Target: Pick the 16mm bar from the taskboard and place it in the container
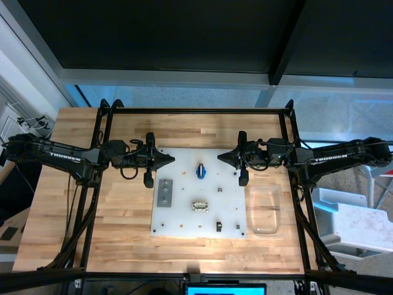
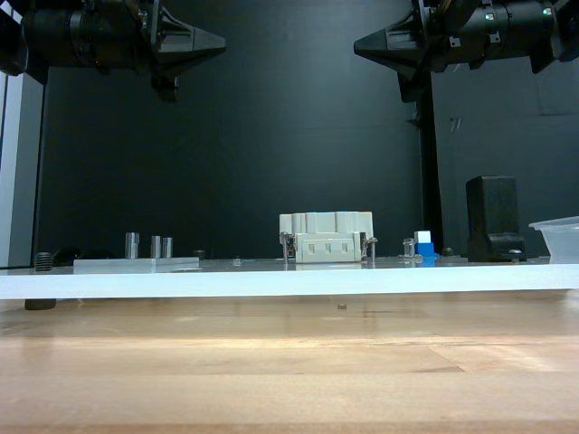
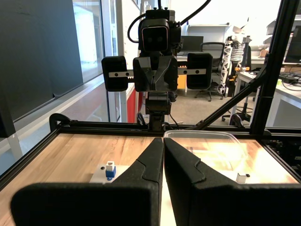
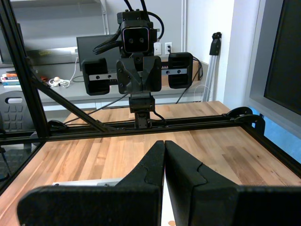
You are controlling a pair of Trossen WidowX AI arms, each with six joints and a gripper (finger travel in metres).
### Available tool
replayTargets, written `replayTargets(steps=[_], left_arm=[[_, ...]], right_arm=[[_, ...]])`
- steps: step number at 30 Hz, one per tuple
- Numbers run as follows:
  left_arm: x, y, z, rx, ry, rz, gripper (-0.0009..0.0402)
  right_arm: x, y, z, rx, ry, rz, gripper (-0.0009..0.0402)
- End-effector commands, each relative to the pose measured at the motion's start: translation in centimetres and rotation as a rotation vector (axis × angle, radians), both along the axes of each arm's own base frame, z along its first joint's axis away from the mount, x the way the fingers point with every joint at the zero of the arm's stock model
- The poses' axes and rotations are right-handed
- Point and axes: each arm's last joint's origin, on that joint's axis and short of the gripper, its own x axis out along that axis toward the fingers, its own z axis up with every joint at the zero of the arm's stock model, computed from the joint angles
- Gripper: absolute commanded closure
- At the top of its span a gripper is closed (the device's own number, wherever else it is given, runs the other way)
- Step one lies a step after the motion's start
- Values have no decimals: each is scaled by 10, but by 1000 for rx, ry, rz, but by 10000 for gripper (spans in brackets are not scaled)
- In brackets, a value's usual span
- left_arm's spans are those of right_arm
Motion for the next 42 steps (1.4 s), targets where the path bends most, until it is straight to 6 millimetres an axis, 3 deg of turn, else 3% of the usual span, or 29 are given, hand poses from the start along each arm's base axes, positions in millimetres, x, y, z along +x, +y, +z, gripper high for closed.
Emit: replayTargets(steps=[1,13,24,42], left_arm=[[0,0,0,0,0,0,393],[0,0,0,0,0,0,393],[0,0,0,0,0,0,393],[0,0,0,0,0,0,393]], right_arm=[[0,0,0,0,0,0,393],[1,1,2,15,11,24,393],[11,4,6,9,354,31,393],[48,15,11,16,875,53,393]])
